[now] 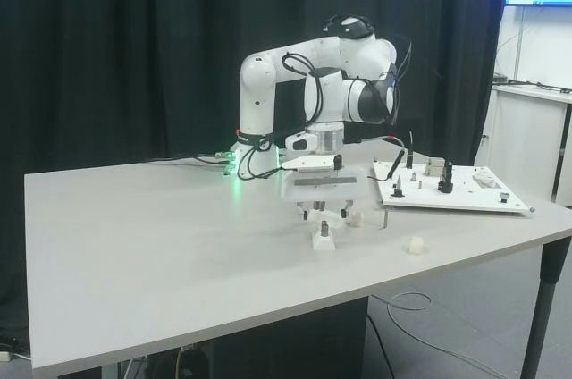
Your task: Pick round peg 3.
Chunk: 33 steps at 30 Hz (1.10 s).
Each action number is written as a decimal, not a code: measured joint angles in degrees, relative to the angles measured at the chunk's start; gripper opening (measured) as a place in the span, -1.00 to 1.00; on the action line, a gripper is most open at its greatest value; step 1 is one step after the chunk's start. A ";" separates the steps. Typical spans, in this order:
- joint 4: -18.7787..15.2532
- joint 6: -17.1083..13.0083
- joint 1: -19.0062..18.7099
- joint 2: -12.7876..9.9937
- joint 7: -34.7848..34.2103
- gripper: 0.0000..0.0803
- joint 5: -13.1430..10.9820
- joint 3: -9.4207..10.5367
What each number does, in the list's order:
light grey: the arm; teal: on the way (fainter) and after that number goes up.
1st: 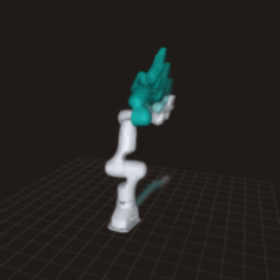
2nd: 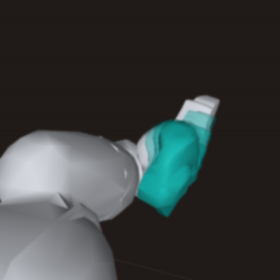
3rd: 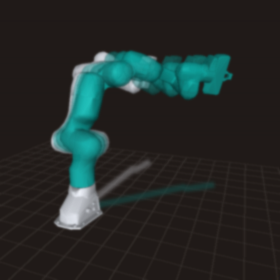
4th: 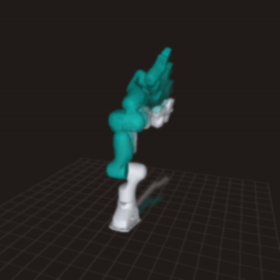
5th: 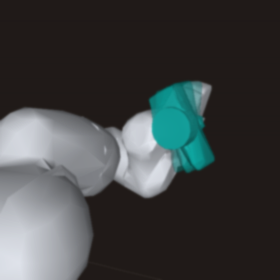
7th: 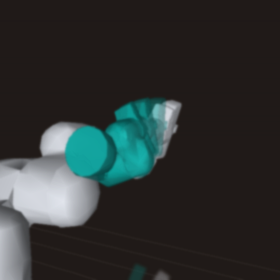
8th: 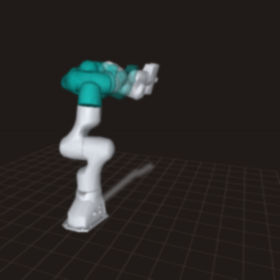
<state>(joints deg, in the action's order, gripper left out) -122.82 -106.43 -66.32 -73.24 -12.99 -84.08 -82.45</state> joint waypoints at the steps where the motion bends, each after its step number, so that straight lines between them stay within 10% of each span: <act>1: 0.12 -0.06 0.14 -0.02 0.01 0.99 -0.02 0.14; 30: 1.65 -2.88 1.84 -0.62 3.73 0.99 -1.05 2.98; 33: 1.65 -3.20 1.91 -0.62 3.75 0.72 -1.04 3.21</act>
<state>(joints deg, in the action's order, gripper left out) -121.17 -109.63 -64.41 -73.86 -9.24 -85.11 -79.23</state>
